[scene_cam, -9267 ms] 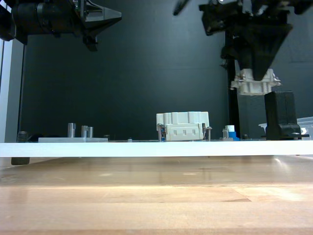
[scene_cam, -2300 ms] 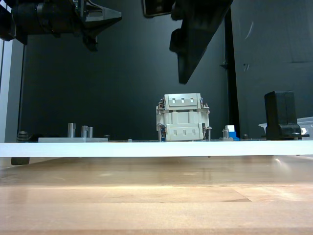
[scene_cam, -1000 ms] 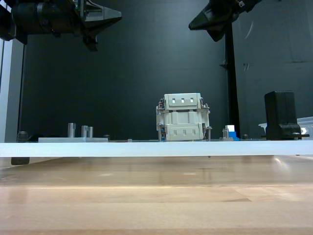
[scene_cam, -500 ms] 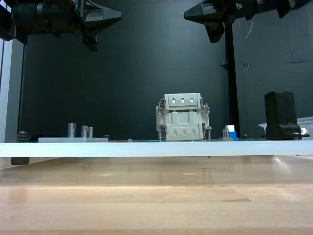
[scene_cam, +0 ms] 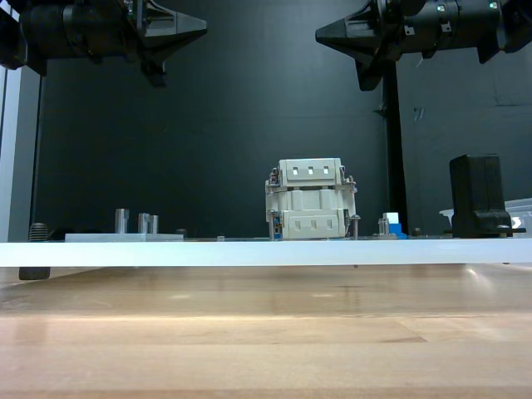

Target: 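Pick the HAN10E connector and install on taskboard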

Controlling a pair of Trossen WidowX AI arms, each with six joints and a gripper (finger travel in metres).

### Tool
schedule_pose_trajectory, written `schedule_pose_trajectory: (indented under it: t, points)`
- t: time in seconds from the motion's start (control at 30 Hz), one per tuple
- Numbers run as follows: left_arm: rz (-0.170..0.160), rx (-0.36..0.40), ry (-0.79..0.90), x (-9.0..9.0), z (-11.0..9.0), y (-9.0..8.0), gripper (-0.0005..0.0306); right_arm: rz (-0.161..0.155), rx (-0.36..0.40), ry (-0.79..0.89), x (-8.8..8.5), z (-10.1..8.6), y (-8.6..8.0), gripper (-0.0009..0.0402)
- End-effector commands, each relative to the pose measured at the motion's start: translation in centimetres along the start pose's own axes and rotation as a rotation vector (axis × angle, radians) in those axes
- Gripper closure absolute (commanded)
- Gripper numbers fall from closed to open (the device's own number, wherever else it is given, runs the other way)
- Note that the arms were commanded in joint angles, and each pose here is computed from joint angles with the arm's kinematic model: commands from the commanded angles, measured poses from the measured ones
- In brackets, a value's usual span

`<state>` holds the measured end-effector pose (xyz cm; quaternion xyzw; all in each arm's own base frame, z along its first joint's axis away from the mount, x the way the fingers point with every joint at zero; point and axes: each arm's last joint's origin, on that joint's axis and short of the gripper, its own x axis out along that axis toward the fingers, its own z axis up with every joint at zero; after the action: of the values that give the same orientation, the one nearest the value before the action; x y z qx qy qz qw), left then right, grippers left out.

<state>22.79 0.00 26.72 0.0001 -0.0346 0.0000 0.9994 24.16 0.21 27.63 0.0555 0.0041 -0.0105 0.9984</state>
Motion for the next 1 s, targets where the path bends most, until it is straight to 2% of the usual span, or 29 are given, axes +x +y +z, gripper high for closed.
schedule_pose_trajectory:
  t: [0.03, 0.17, 0.4, 0.57, 1.0]
  points:
    - [0.0, 0.0, 0.0, 0.0, 0.0, 0.0, 0.03, 0.001, 0.001, -0.005, 0.1, 0.4, 0.0, 0.0393]
    - [0.0, 0.0, 0.0, 0.0, 0.0, 0.0, 0.03, 0.002, -0.007, -0.015, 0.2, 0.9, 0.1, 0.0393]
    - [0.0, 0.0, 0.0, 0.0, 0.0, 0.0, 0.03, -0.001, -0.009, -0.001, 0.2, 0.8, 0.1, 0.0393]
    - [0.0, 0.0, 0.0, 0.0, 0.0, 0.0, 0.03, -0.002, -0.047, -0.003, 0.3, 1.2, 0.1, 0.0393]
    - [0.0, 0.0, 0.0, 0.0, 0.0, 0.0, 0.03, 0.001, -0.076, -0.006, 0.3, 1.3, 0.2, 0.0393]
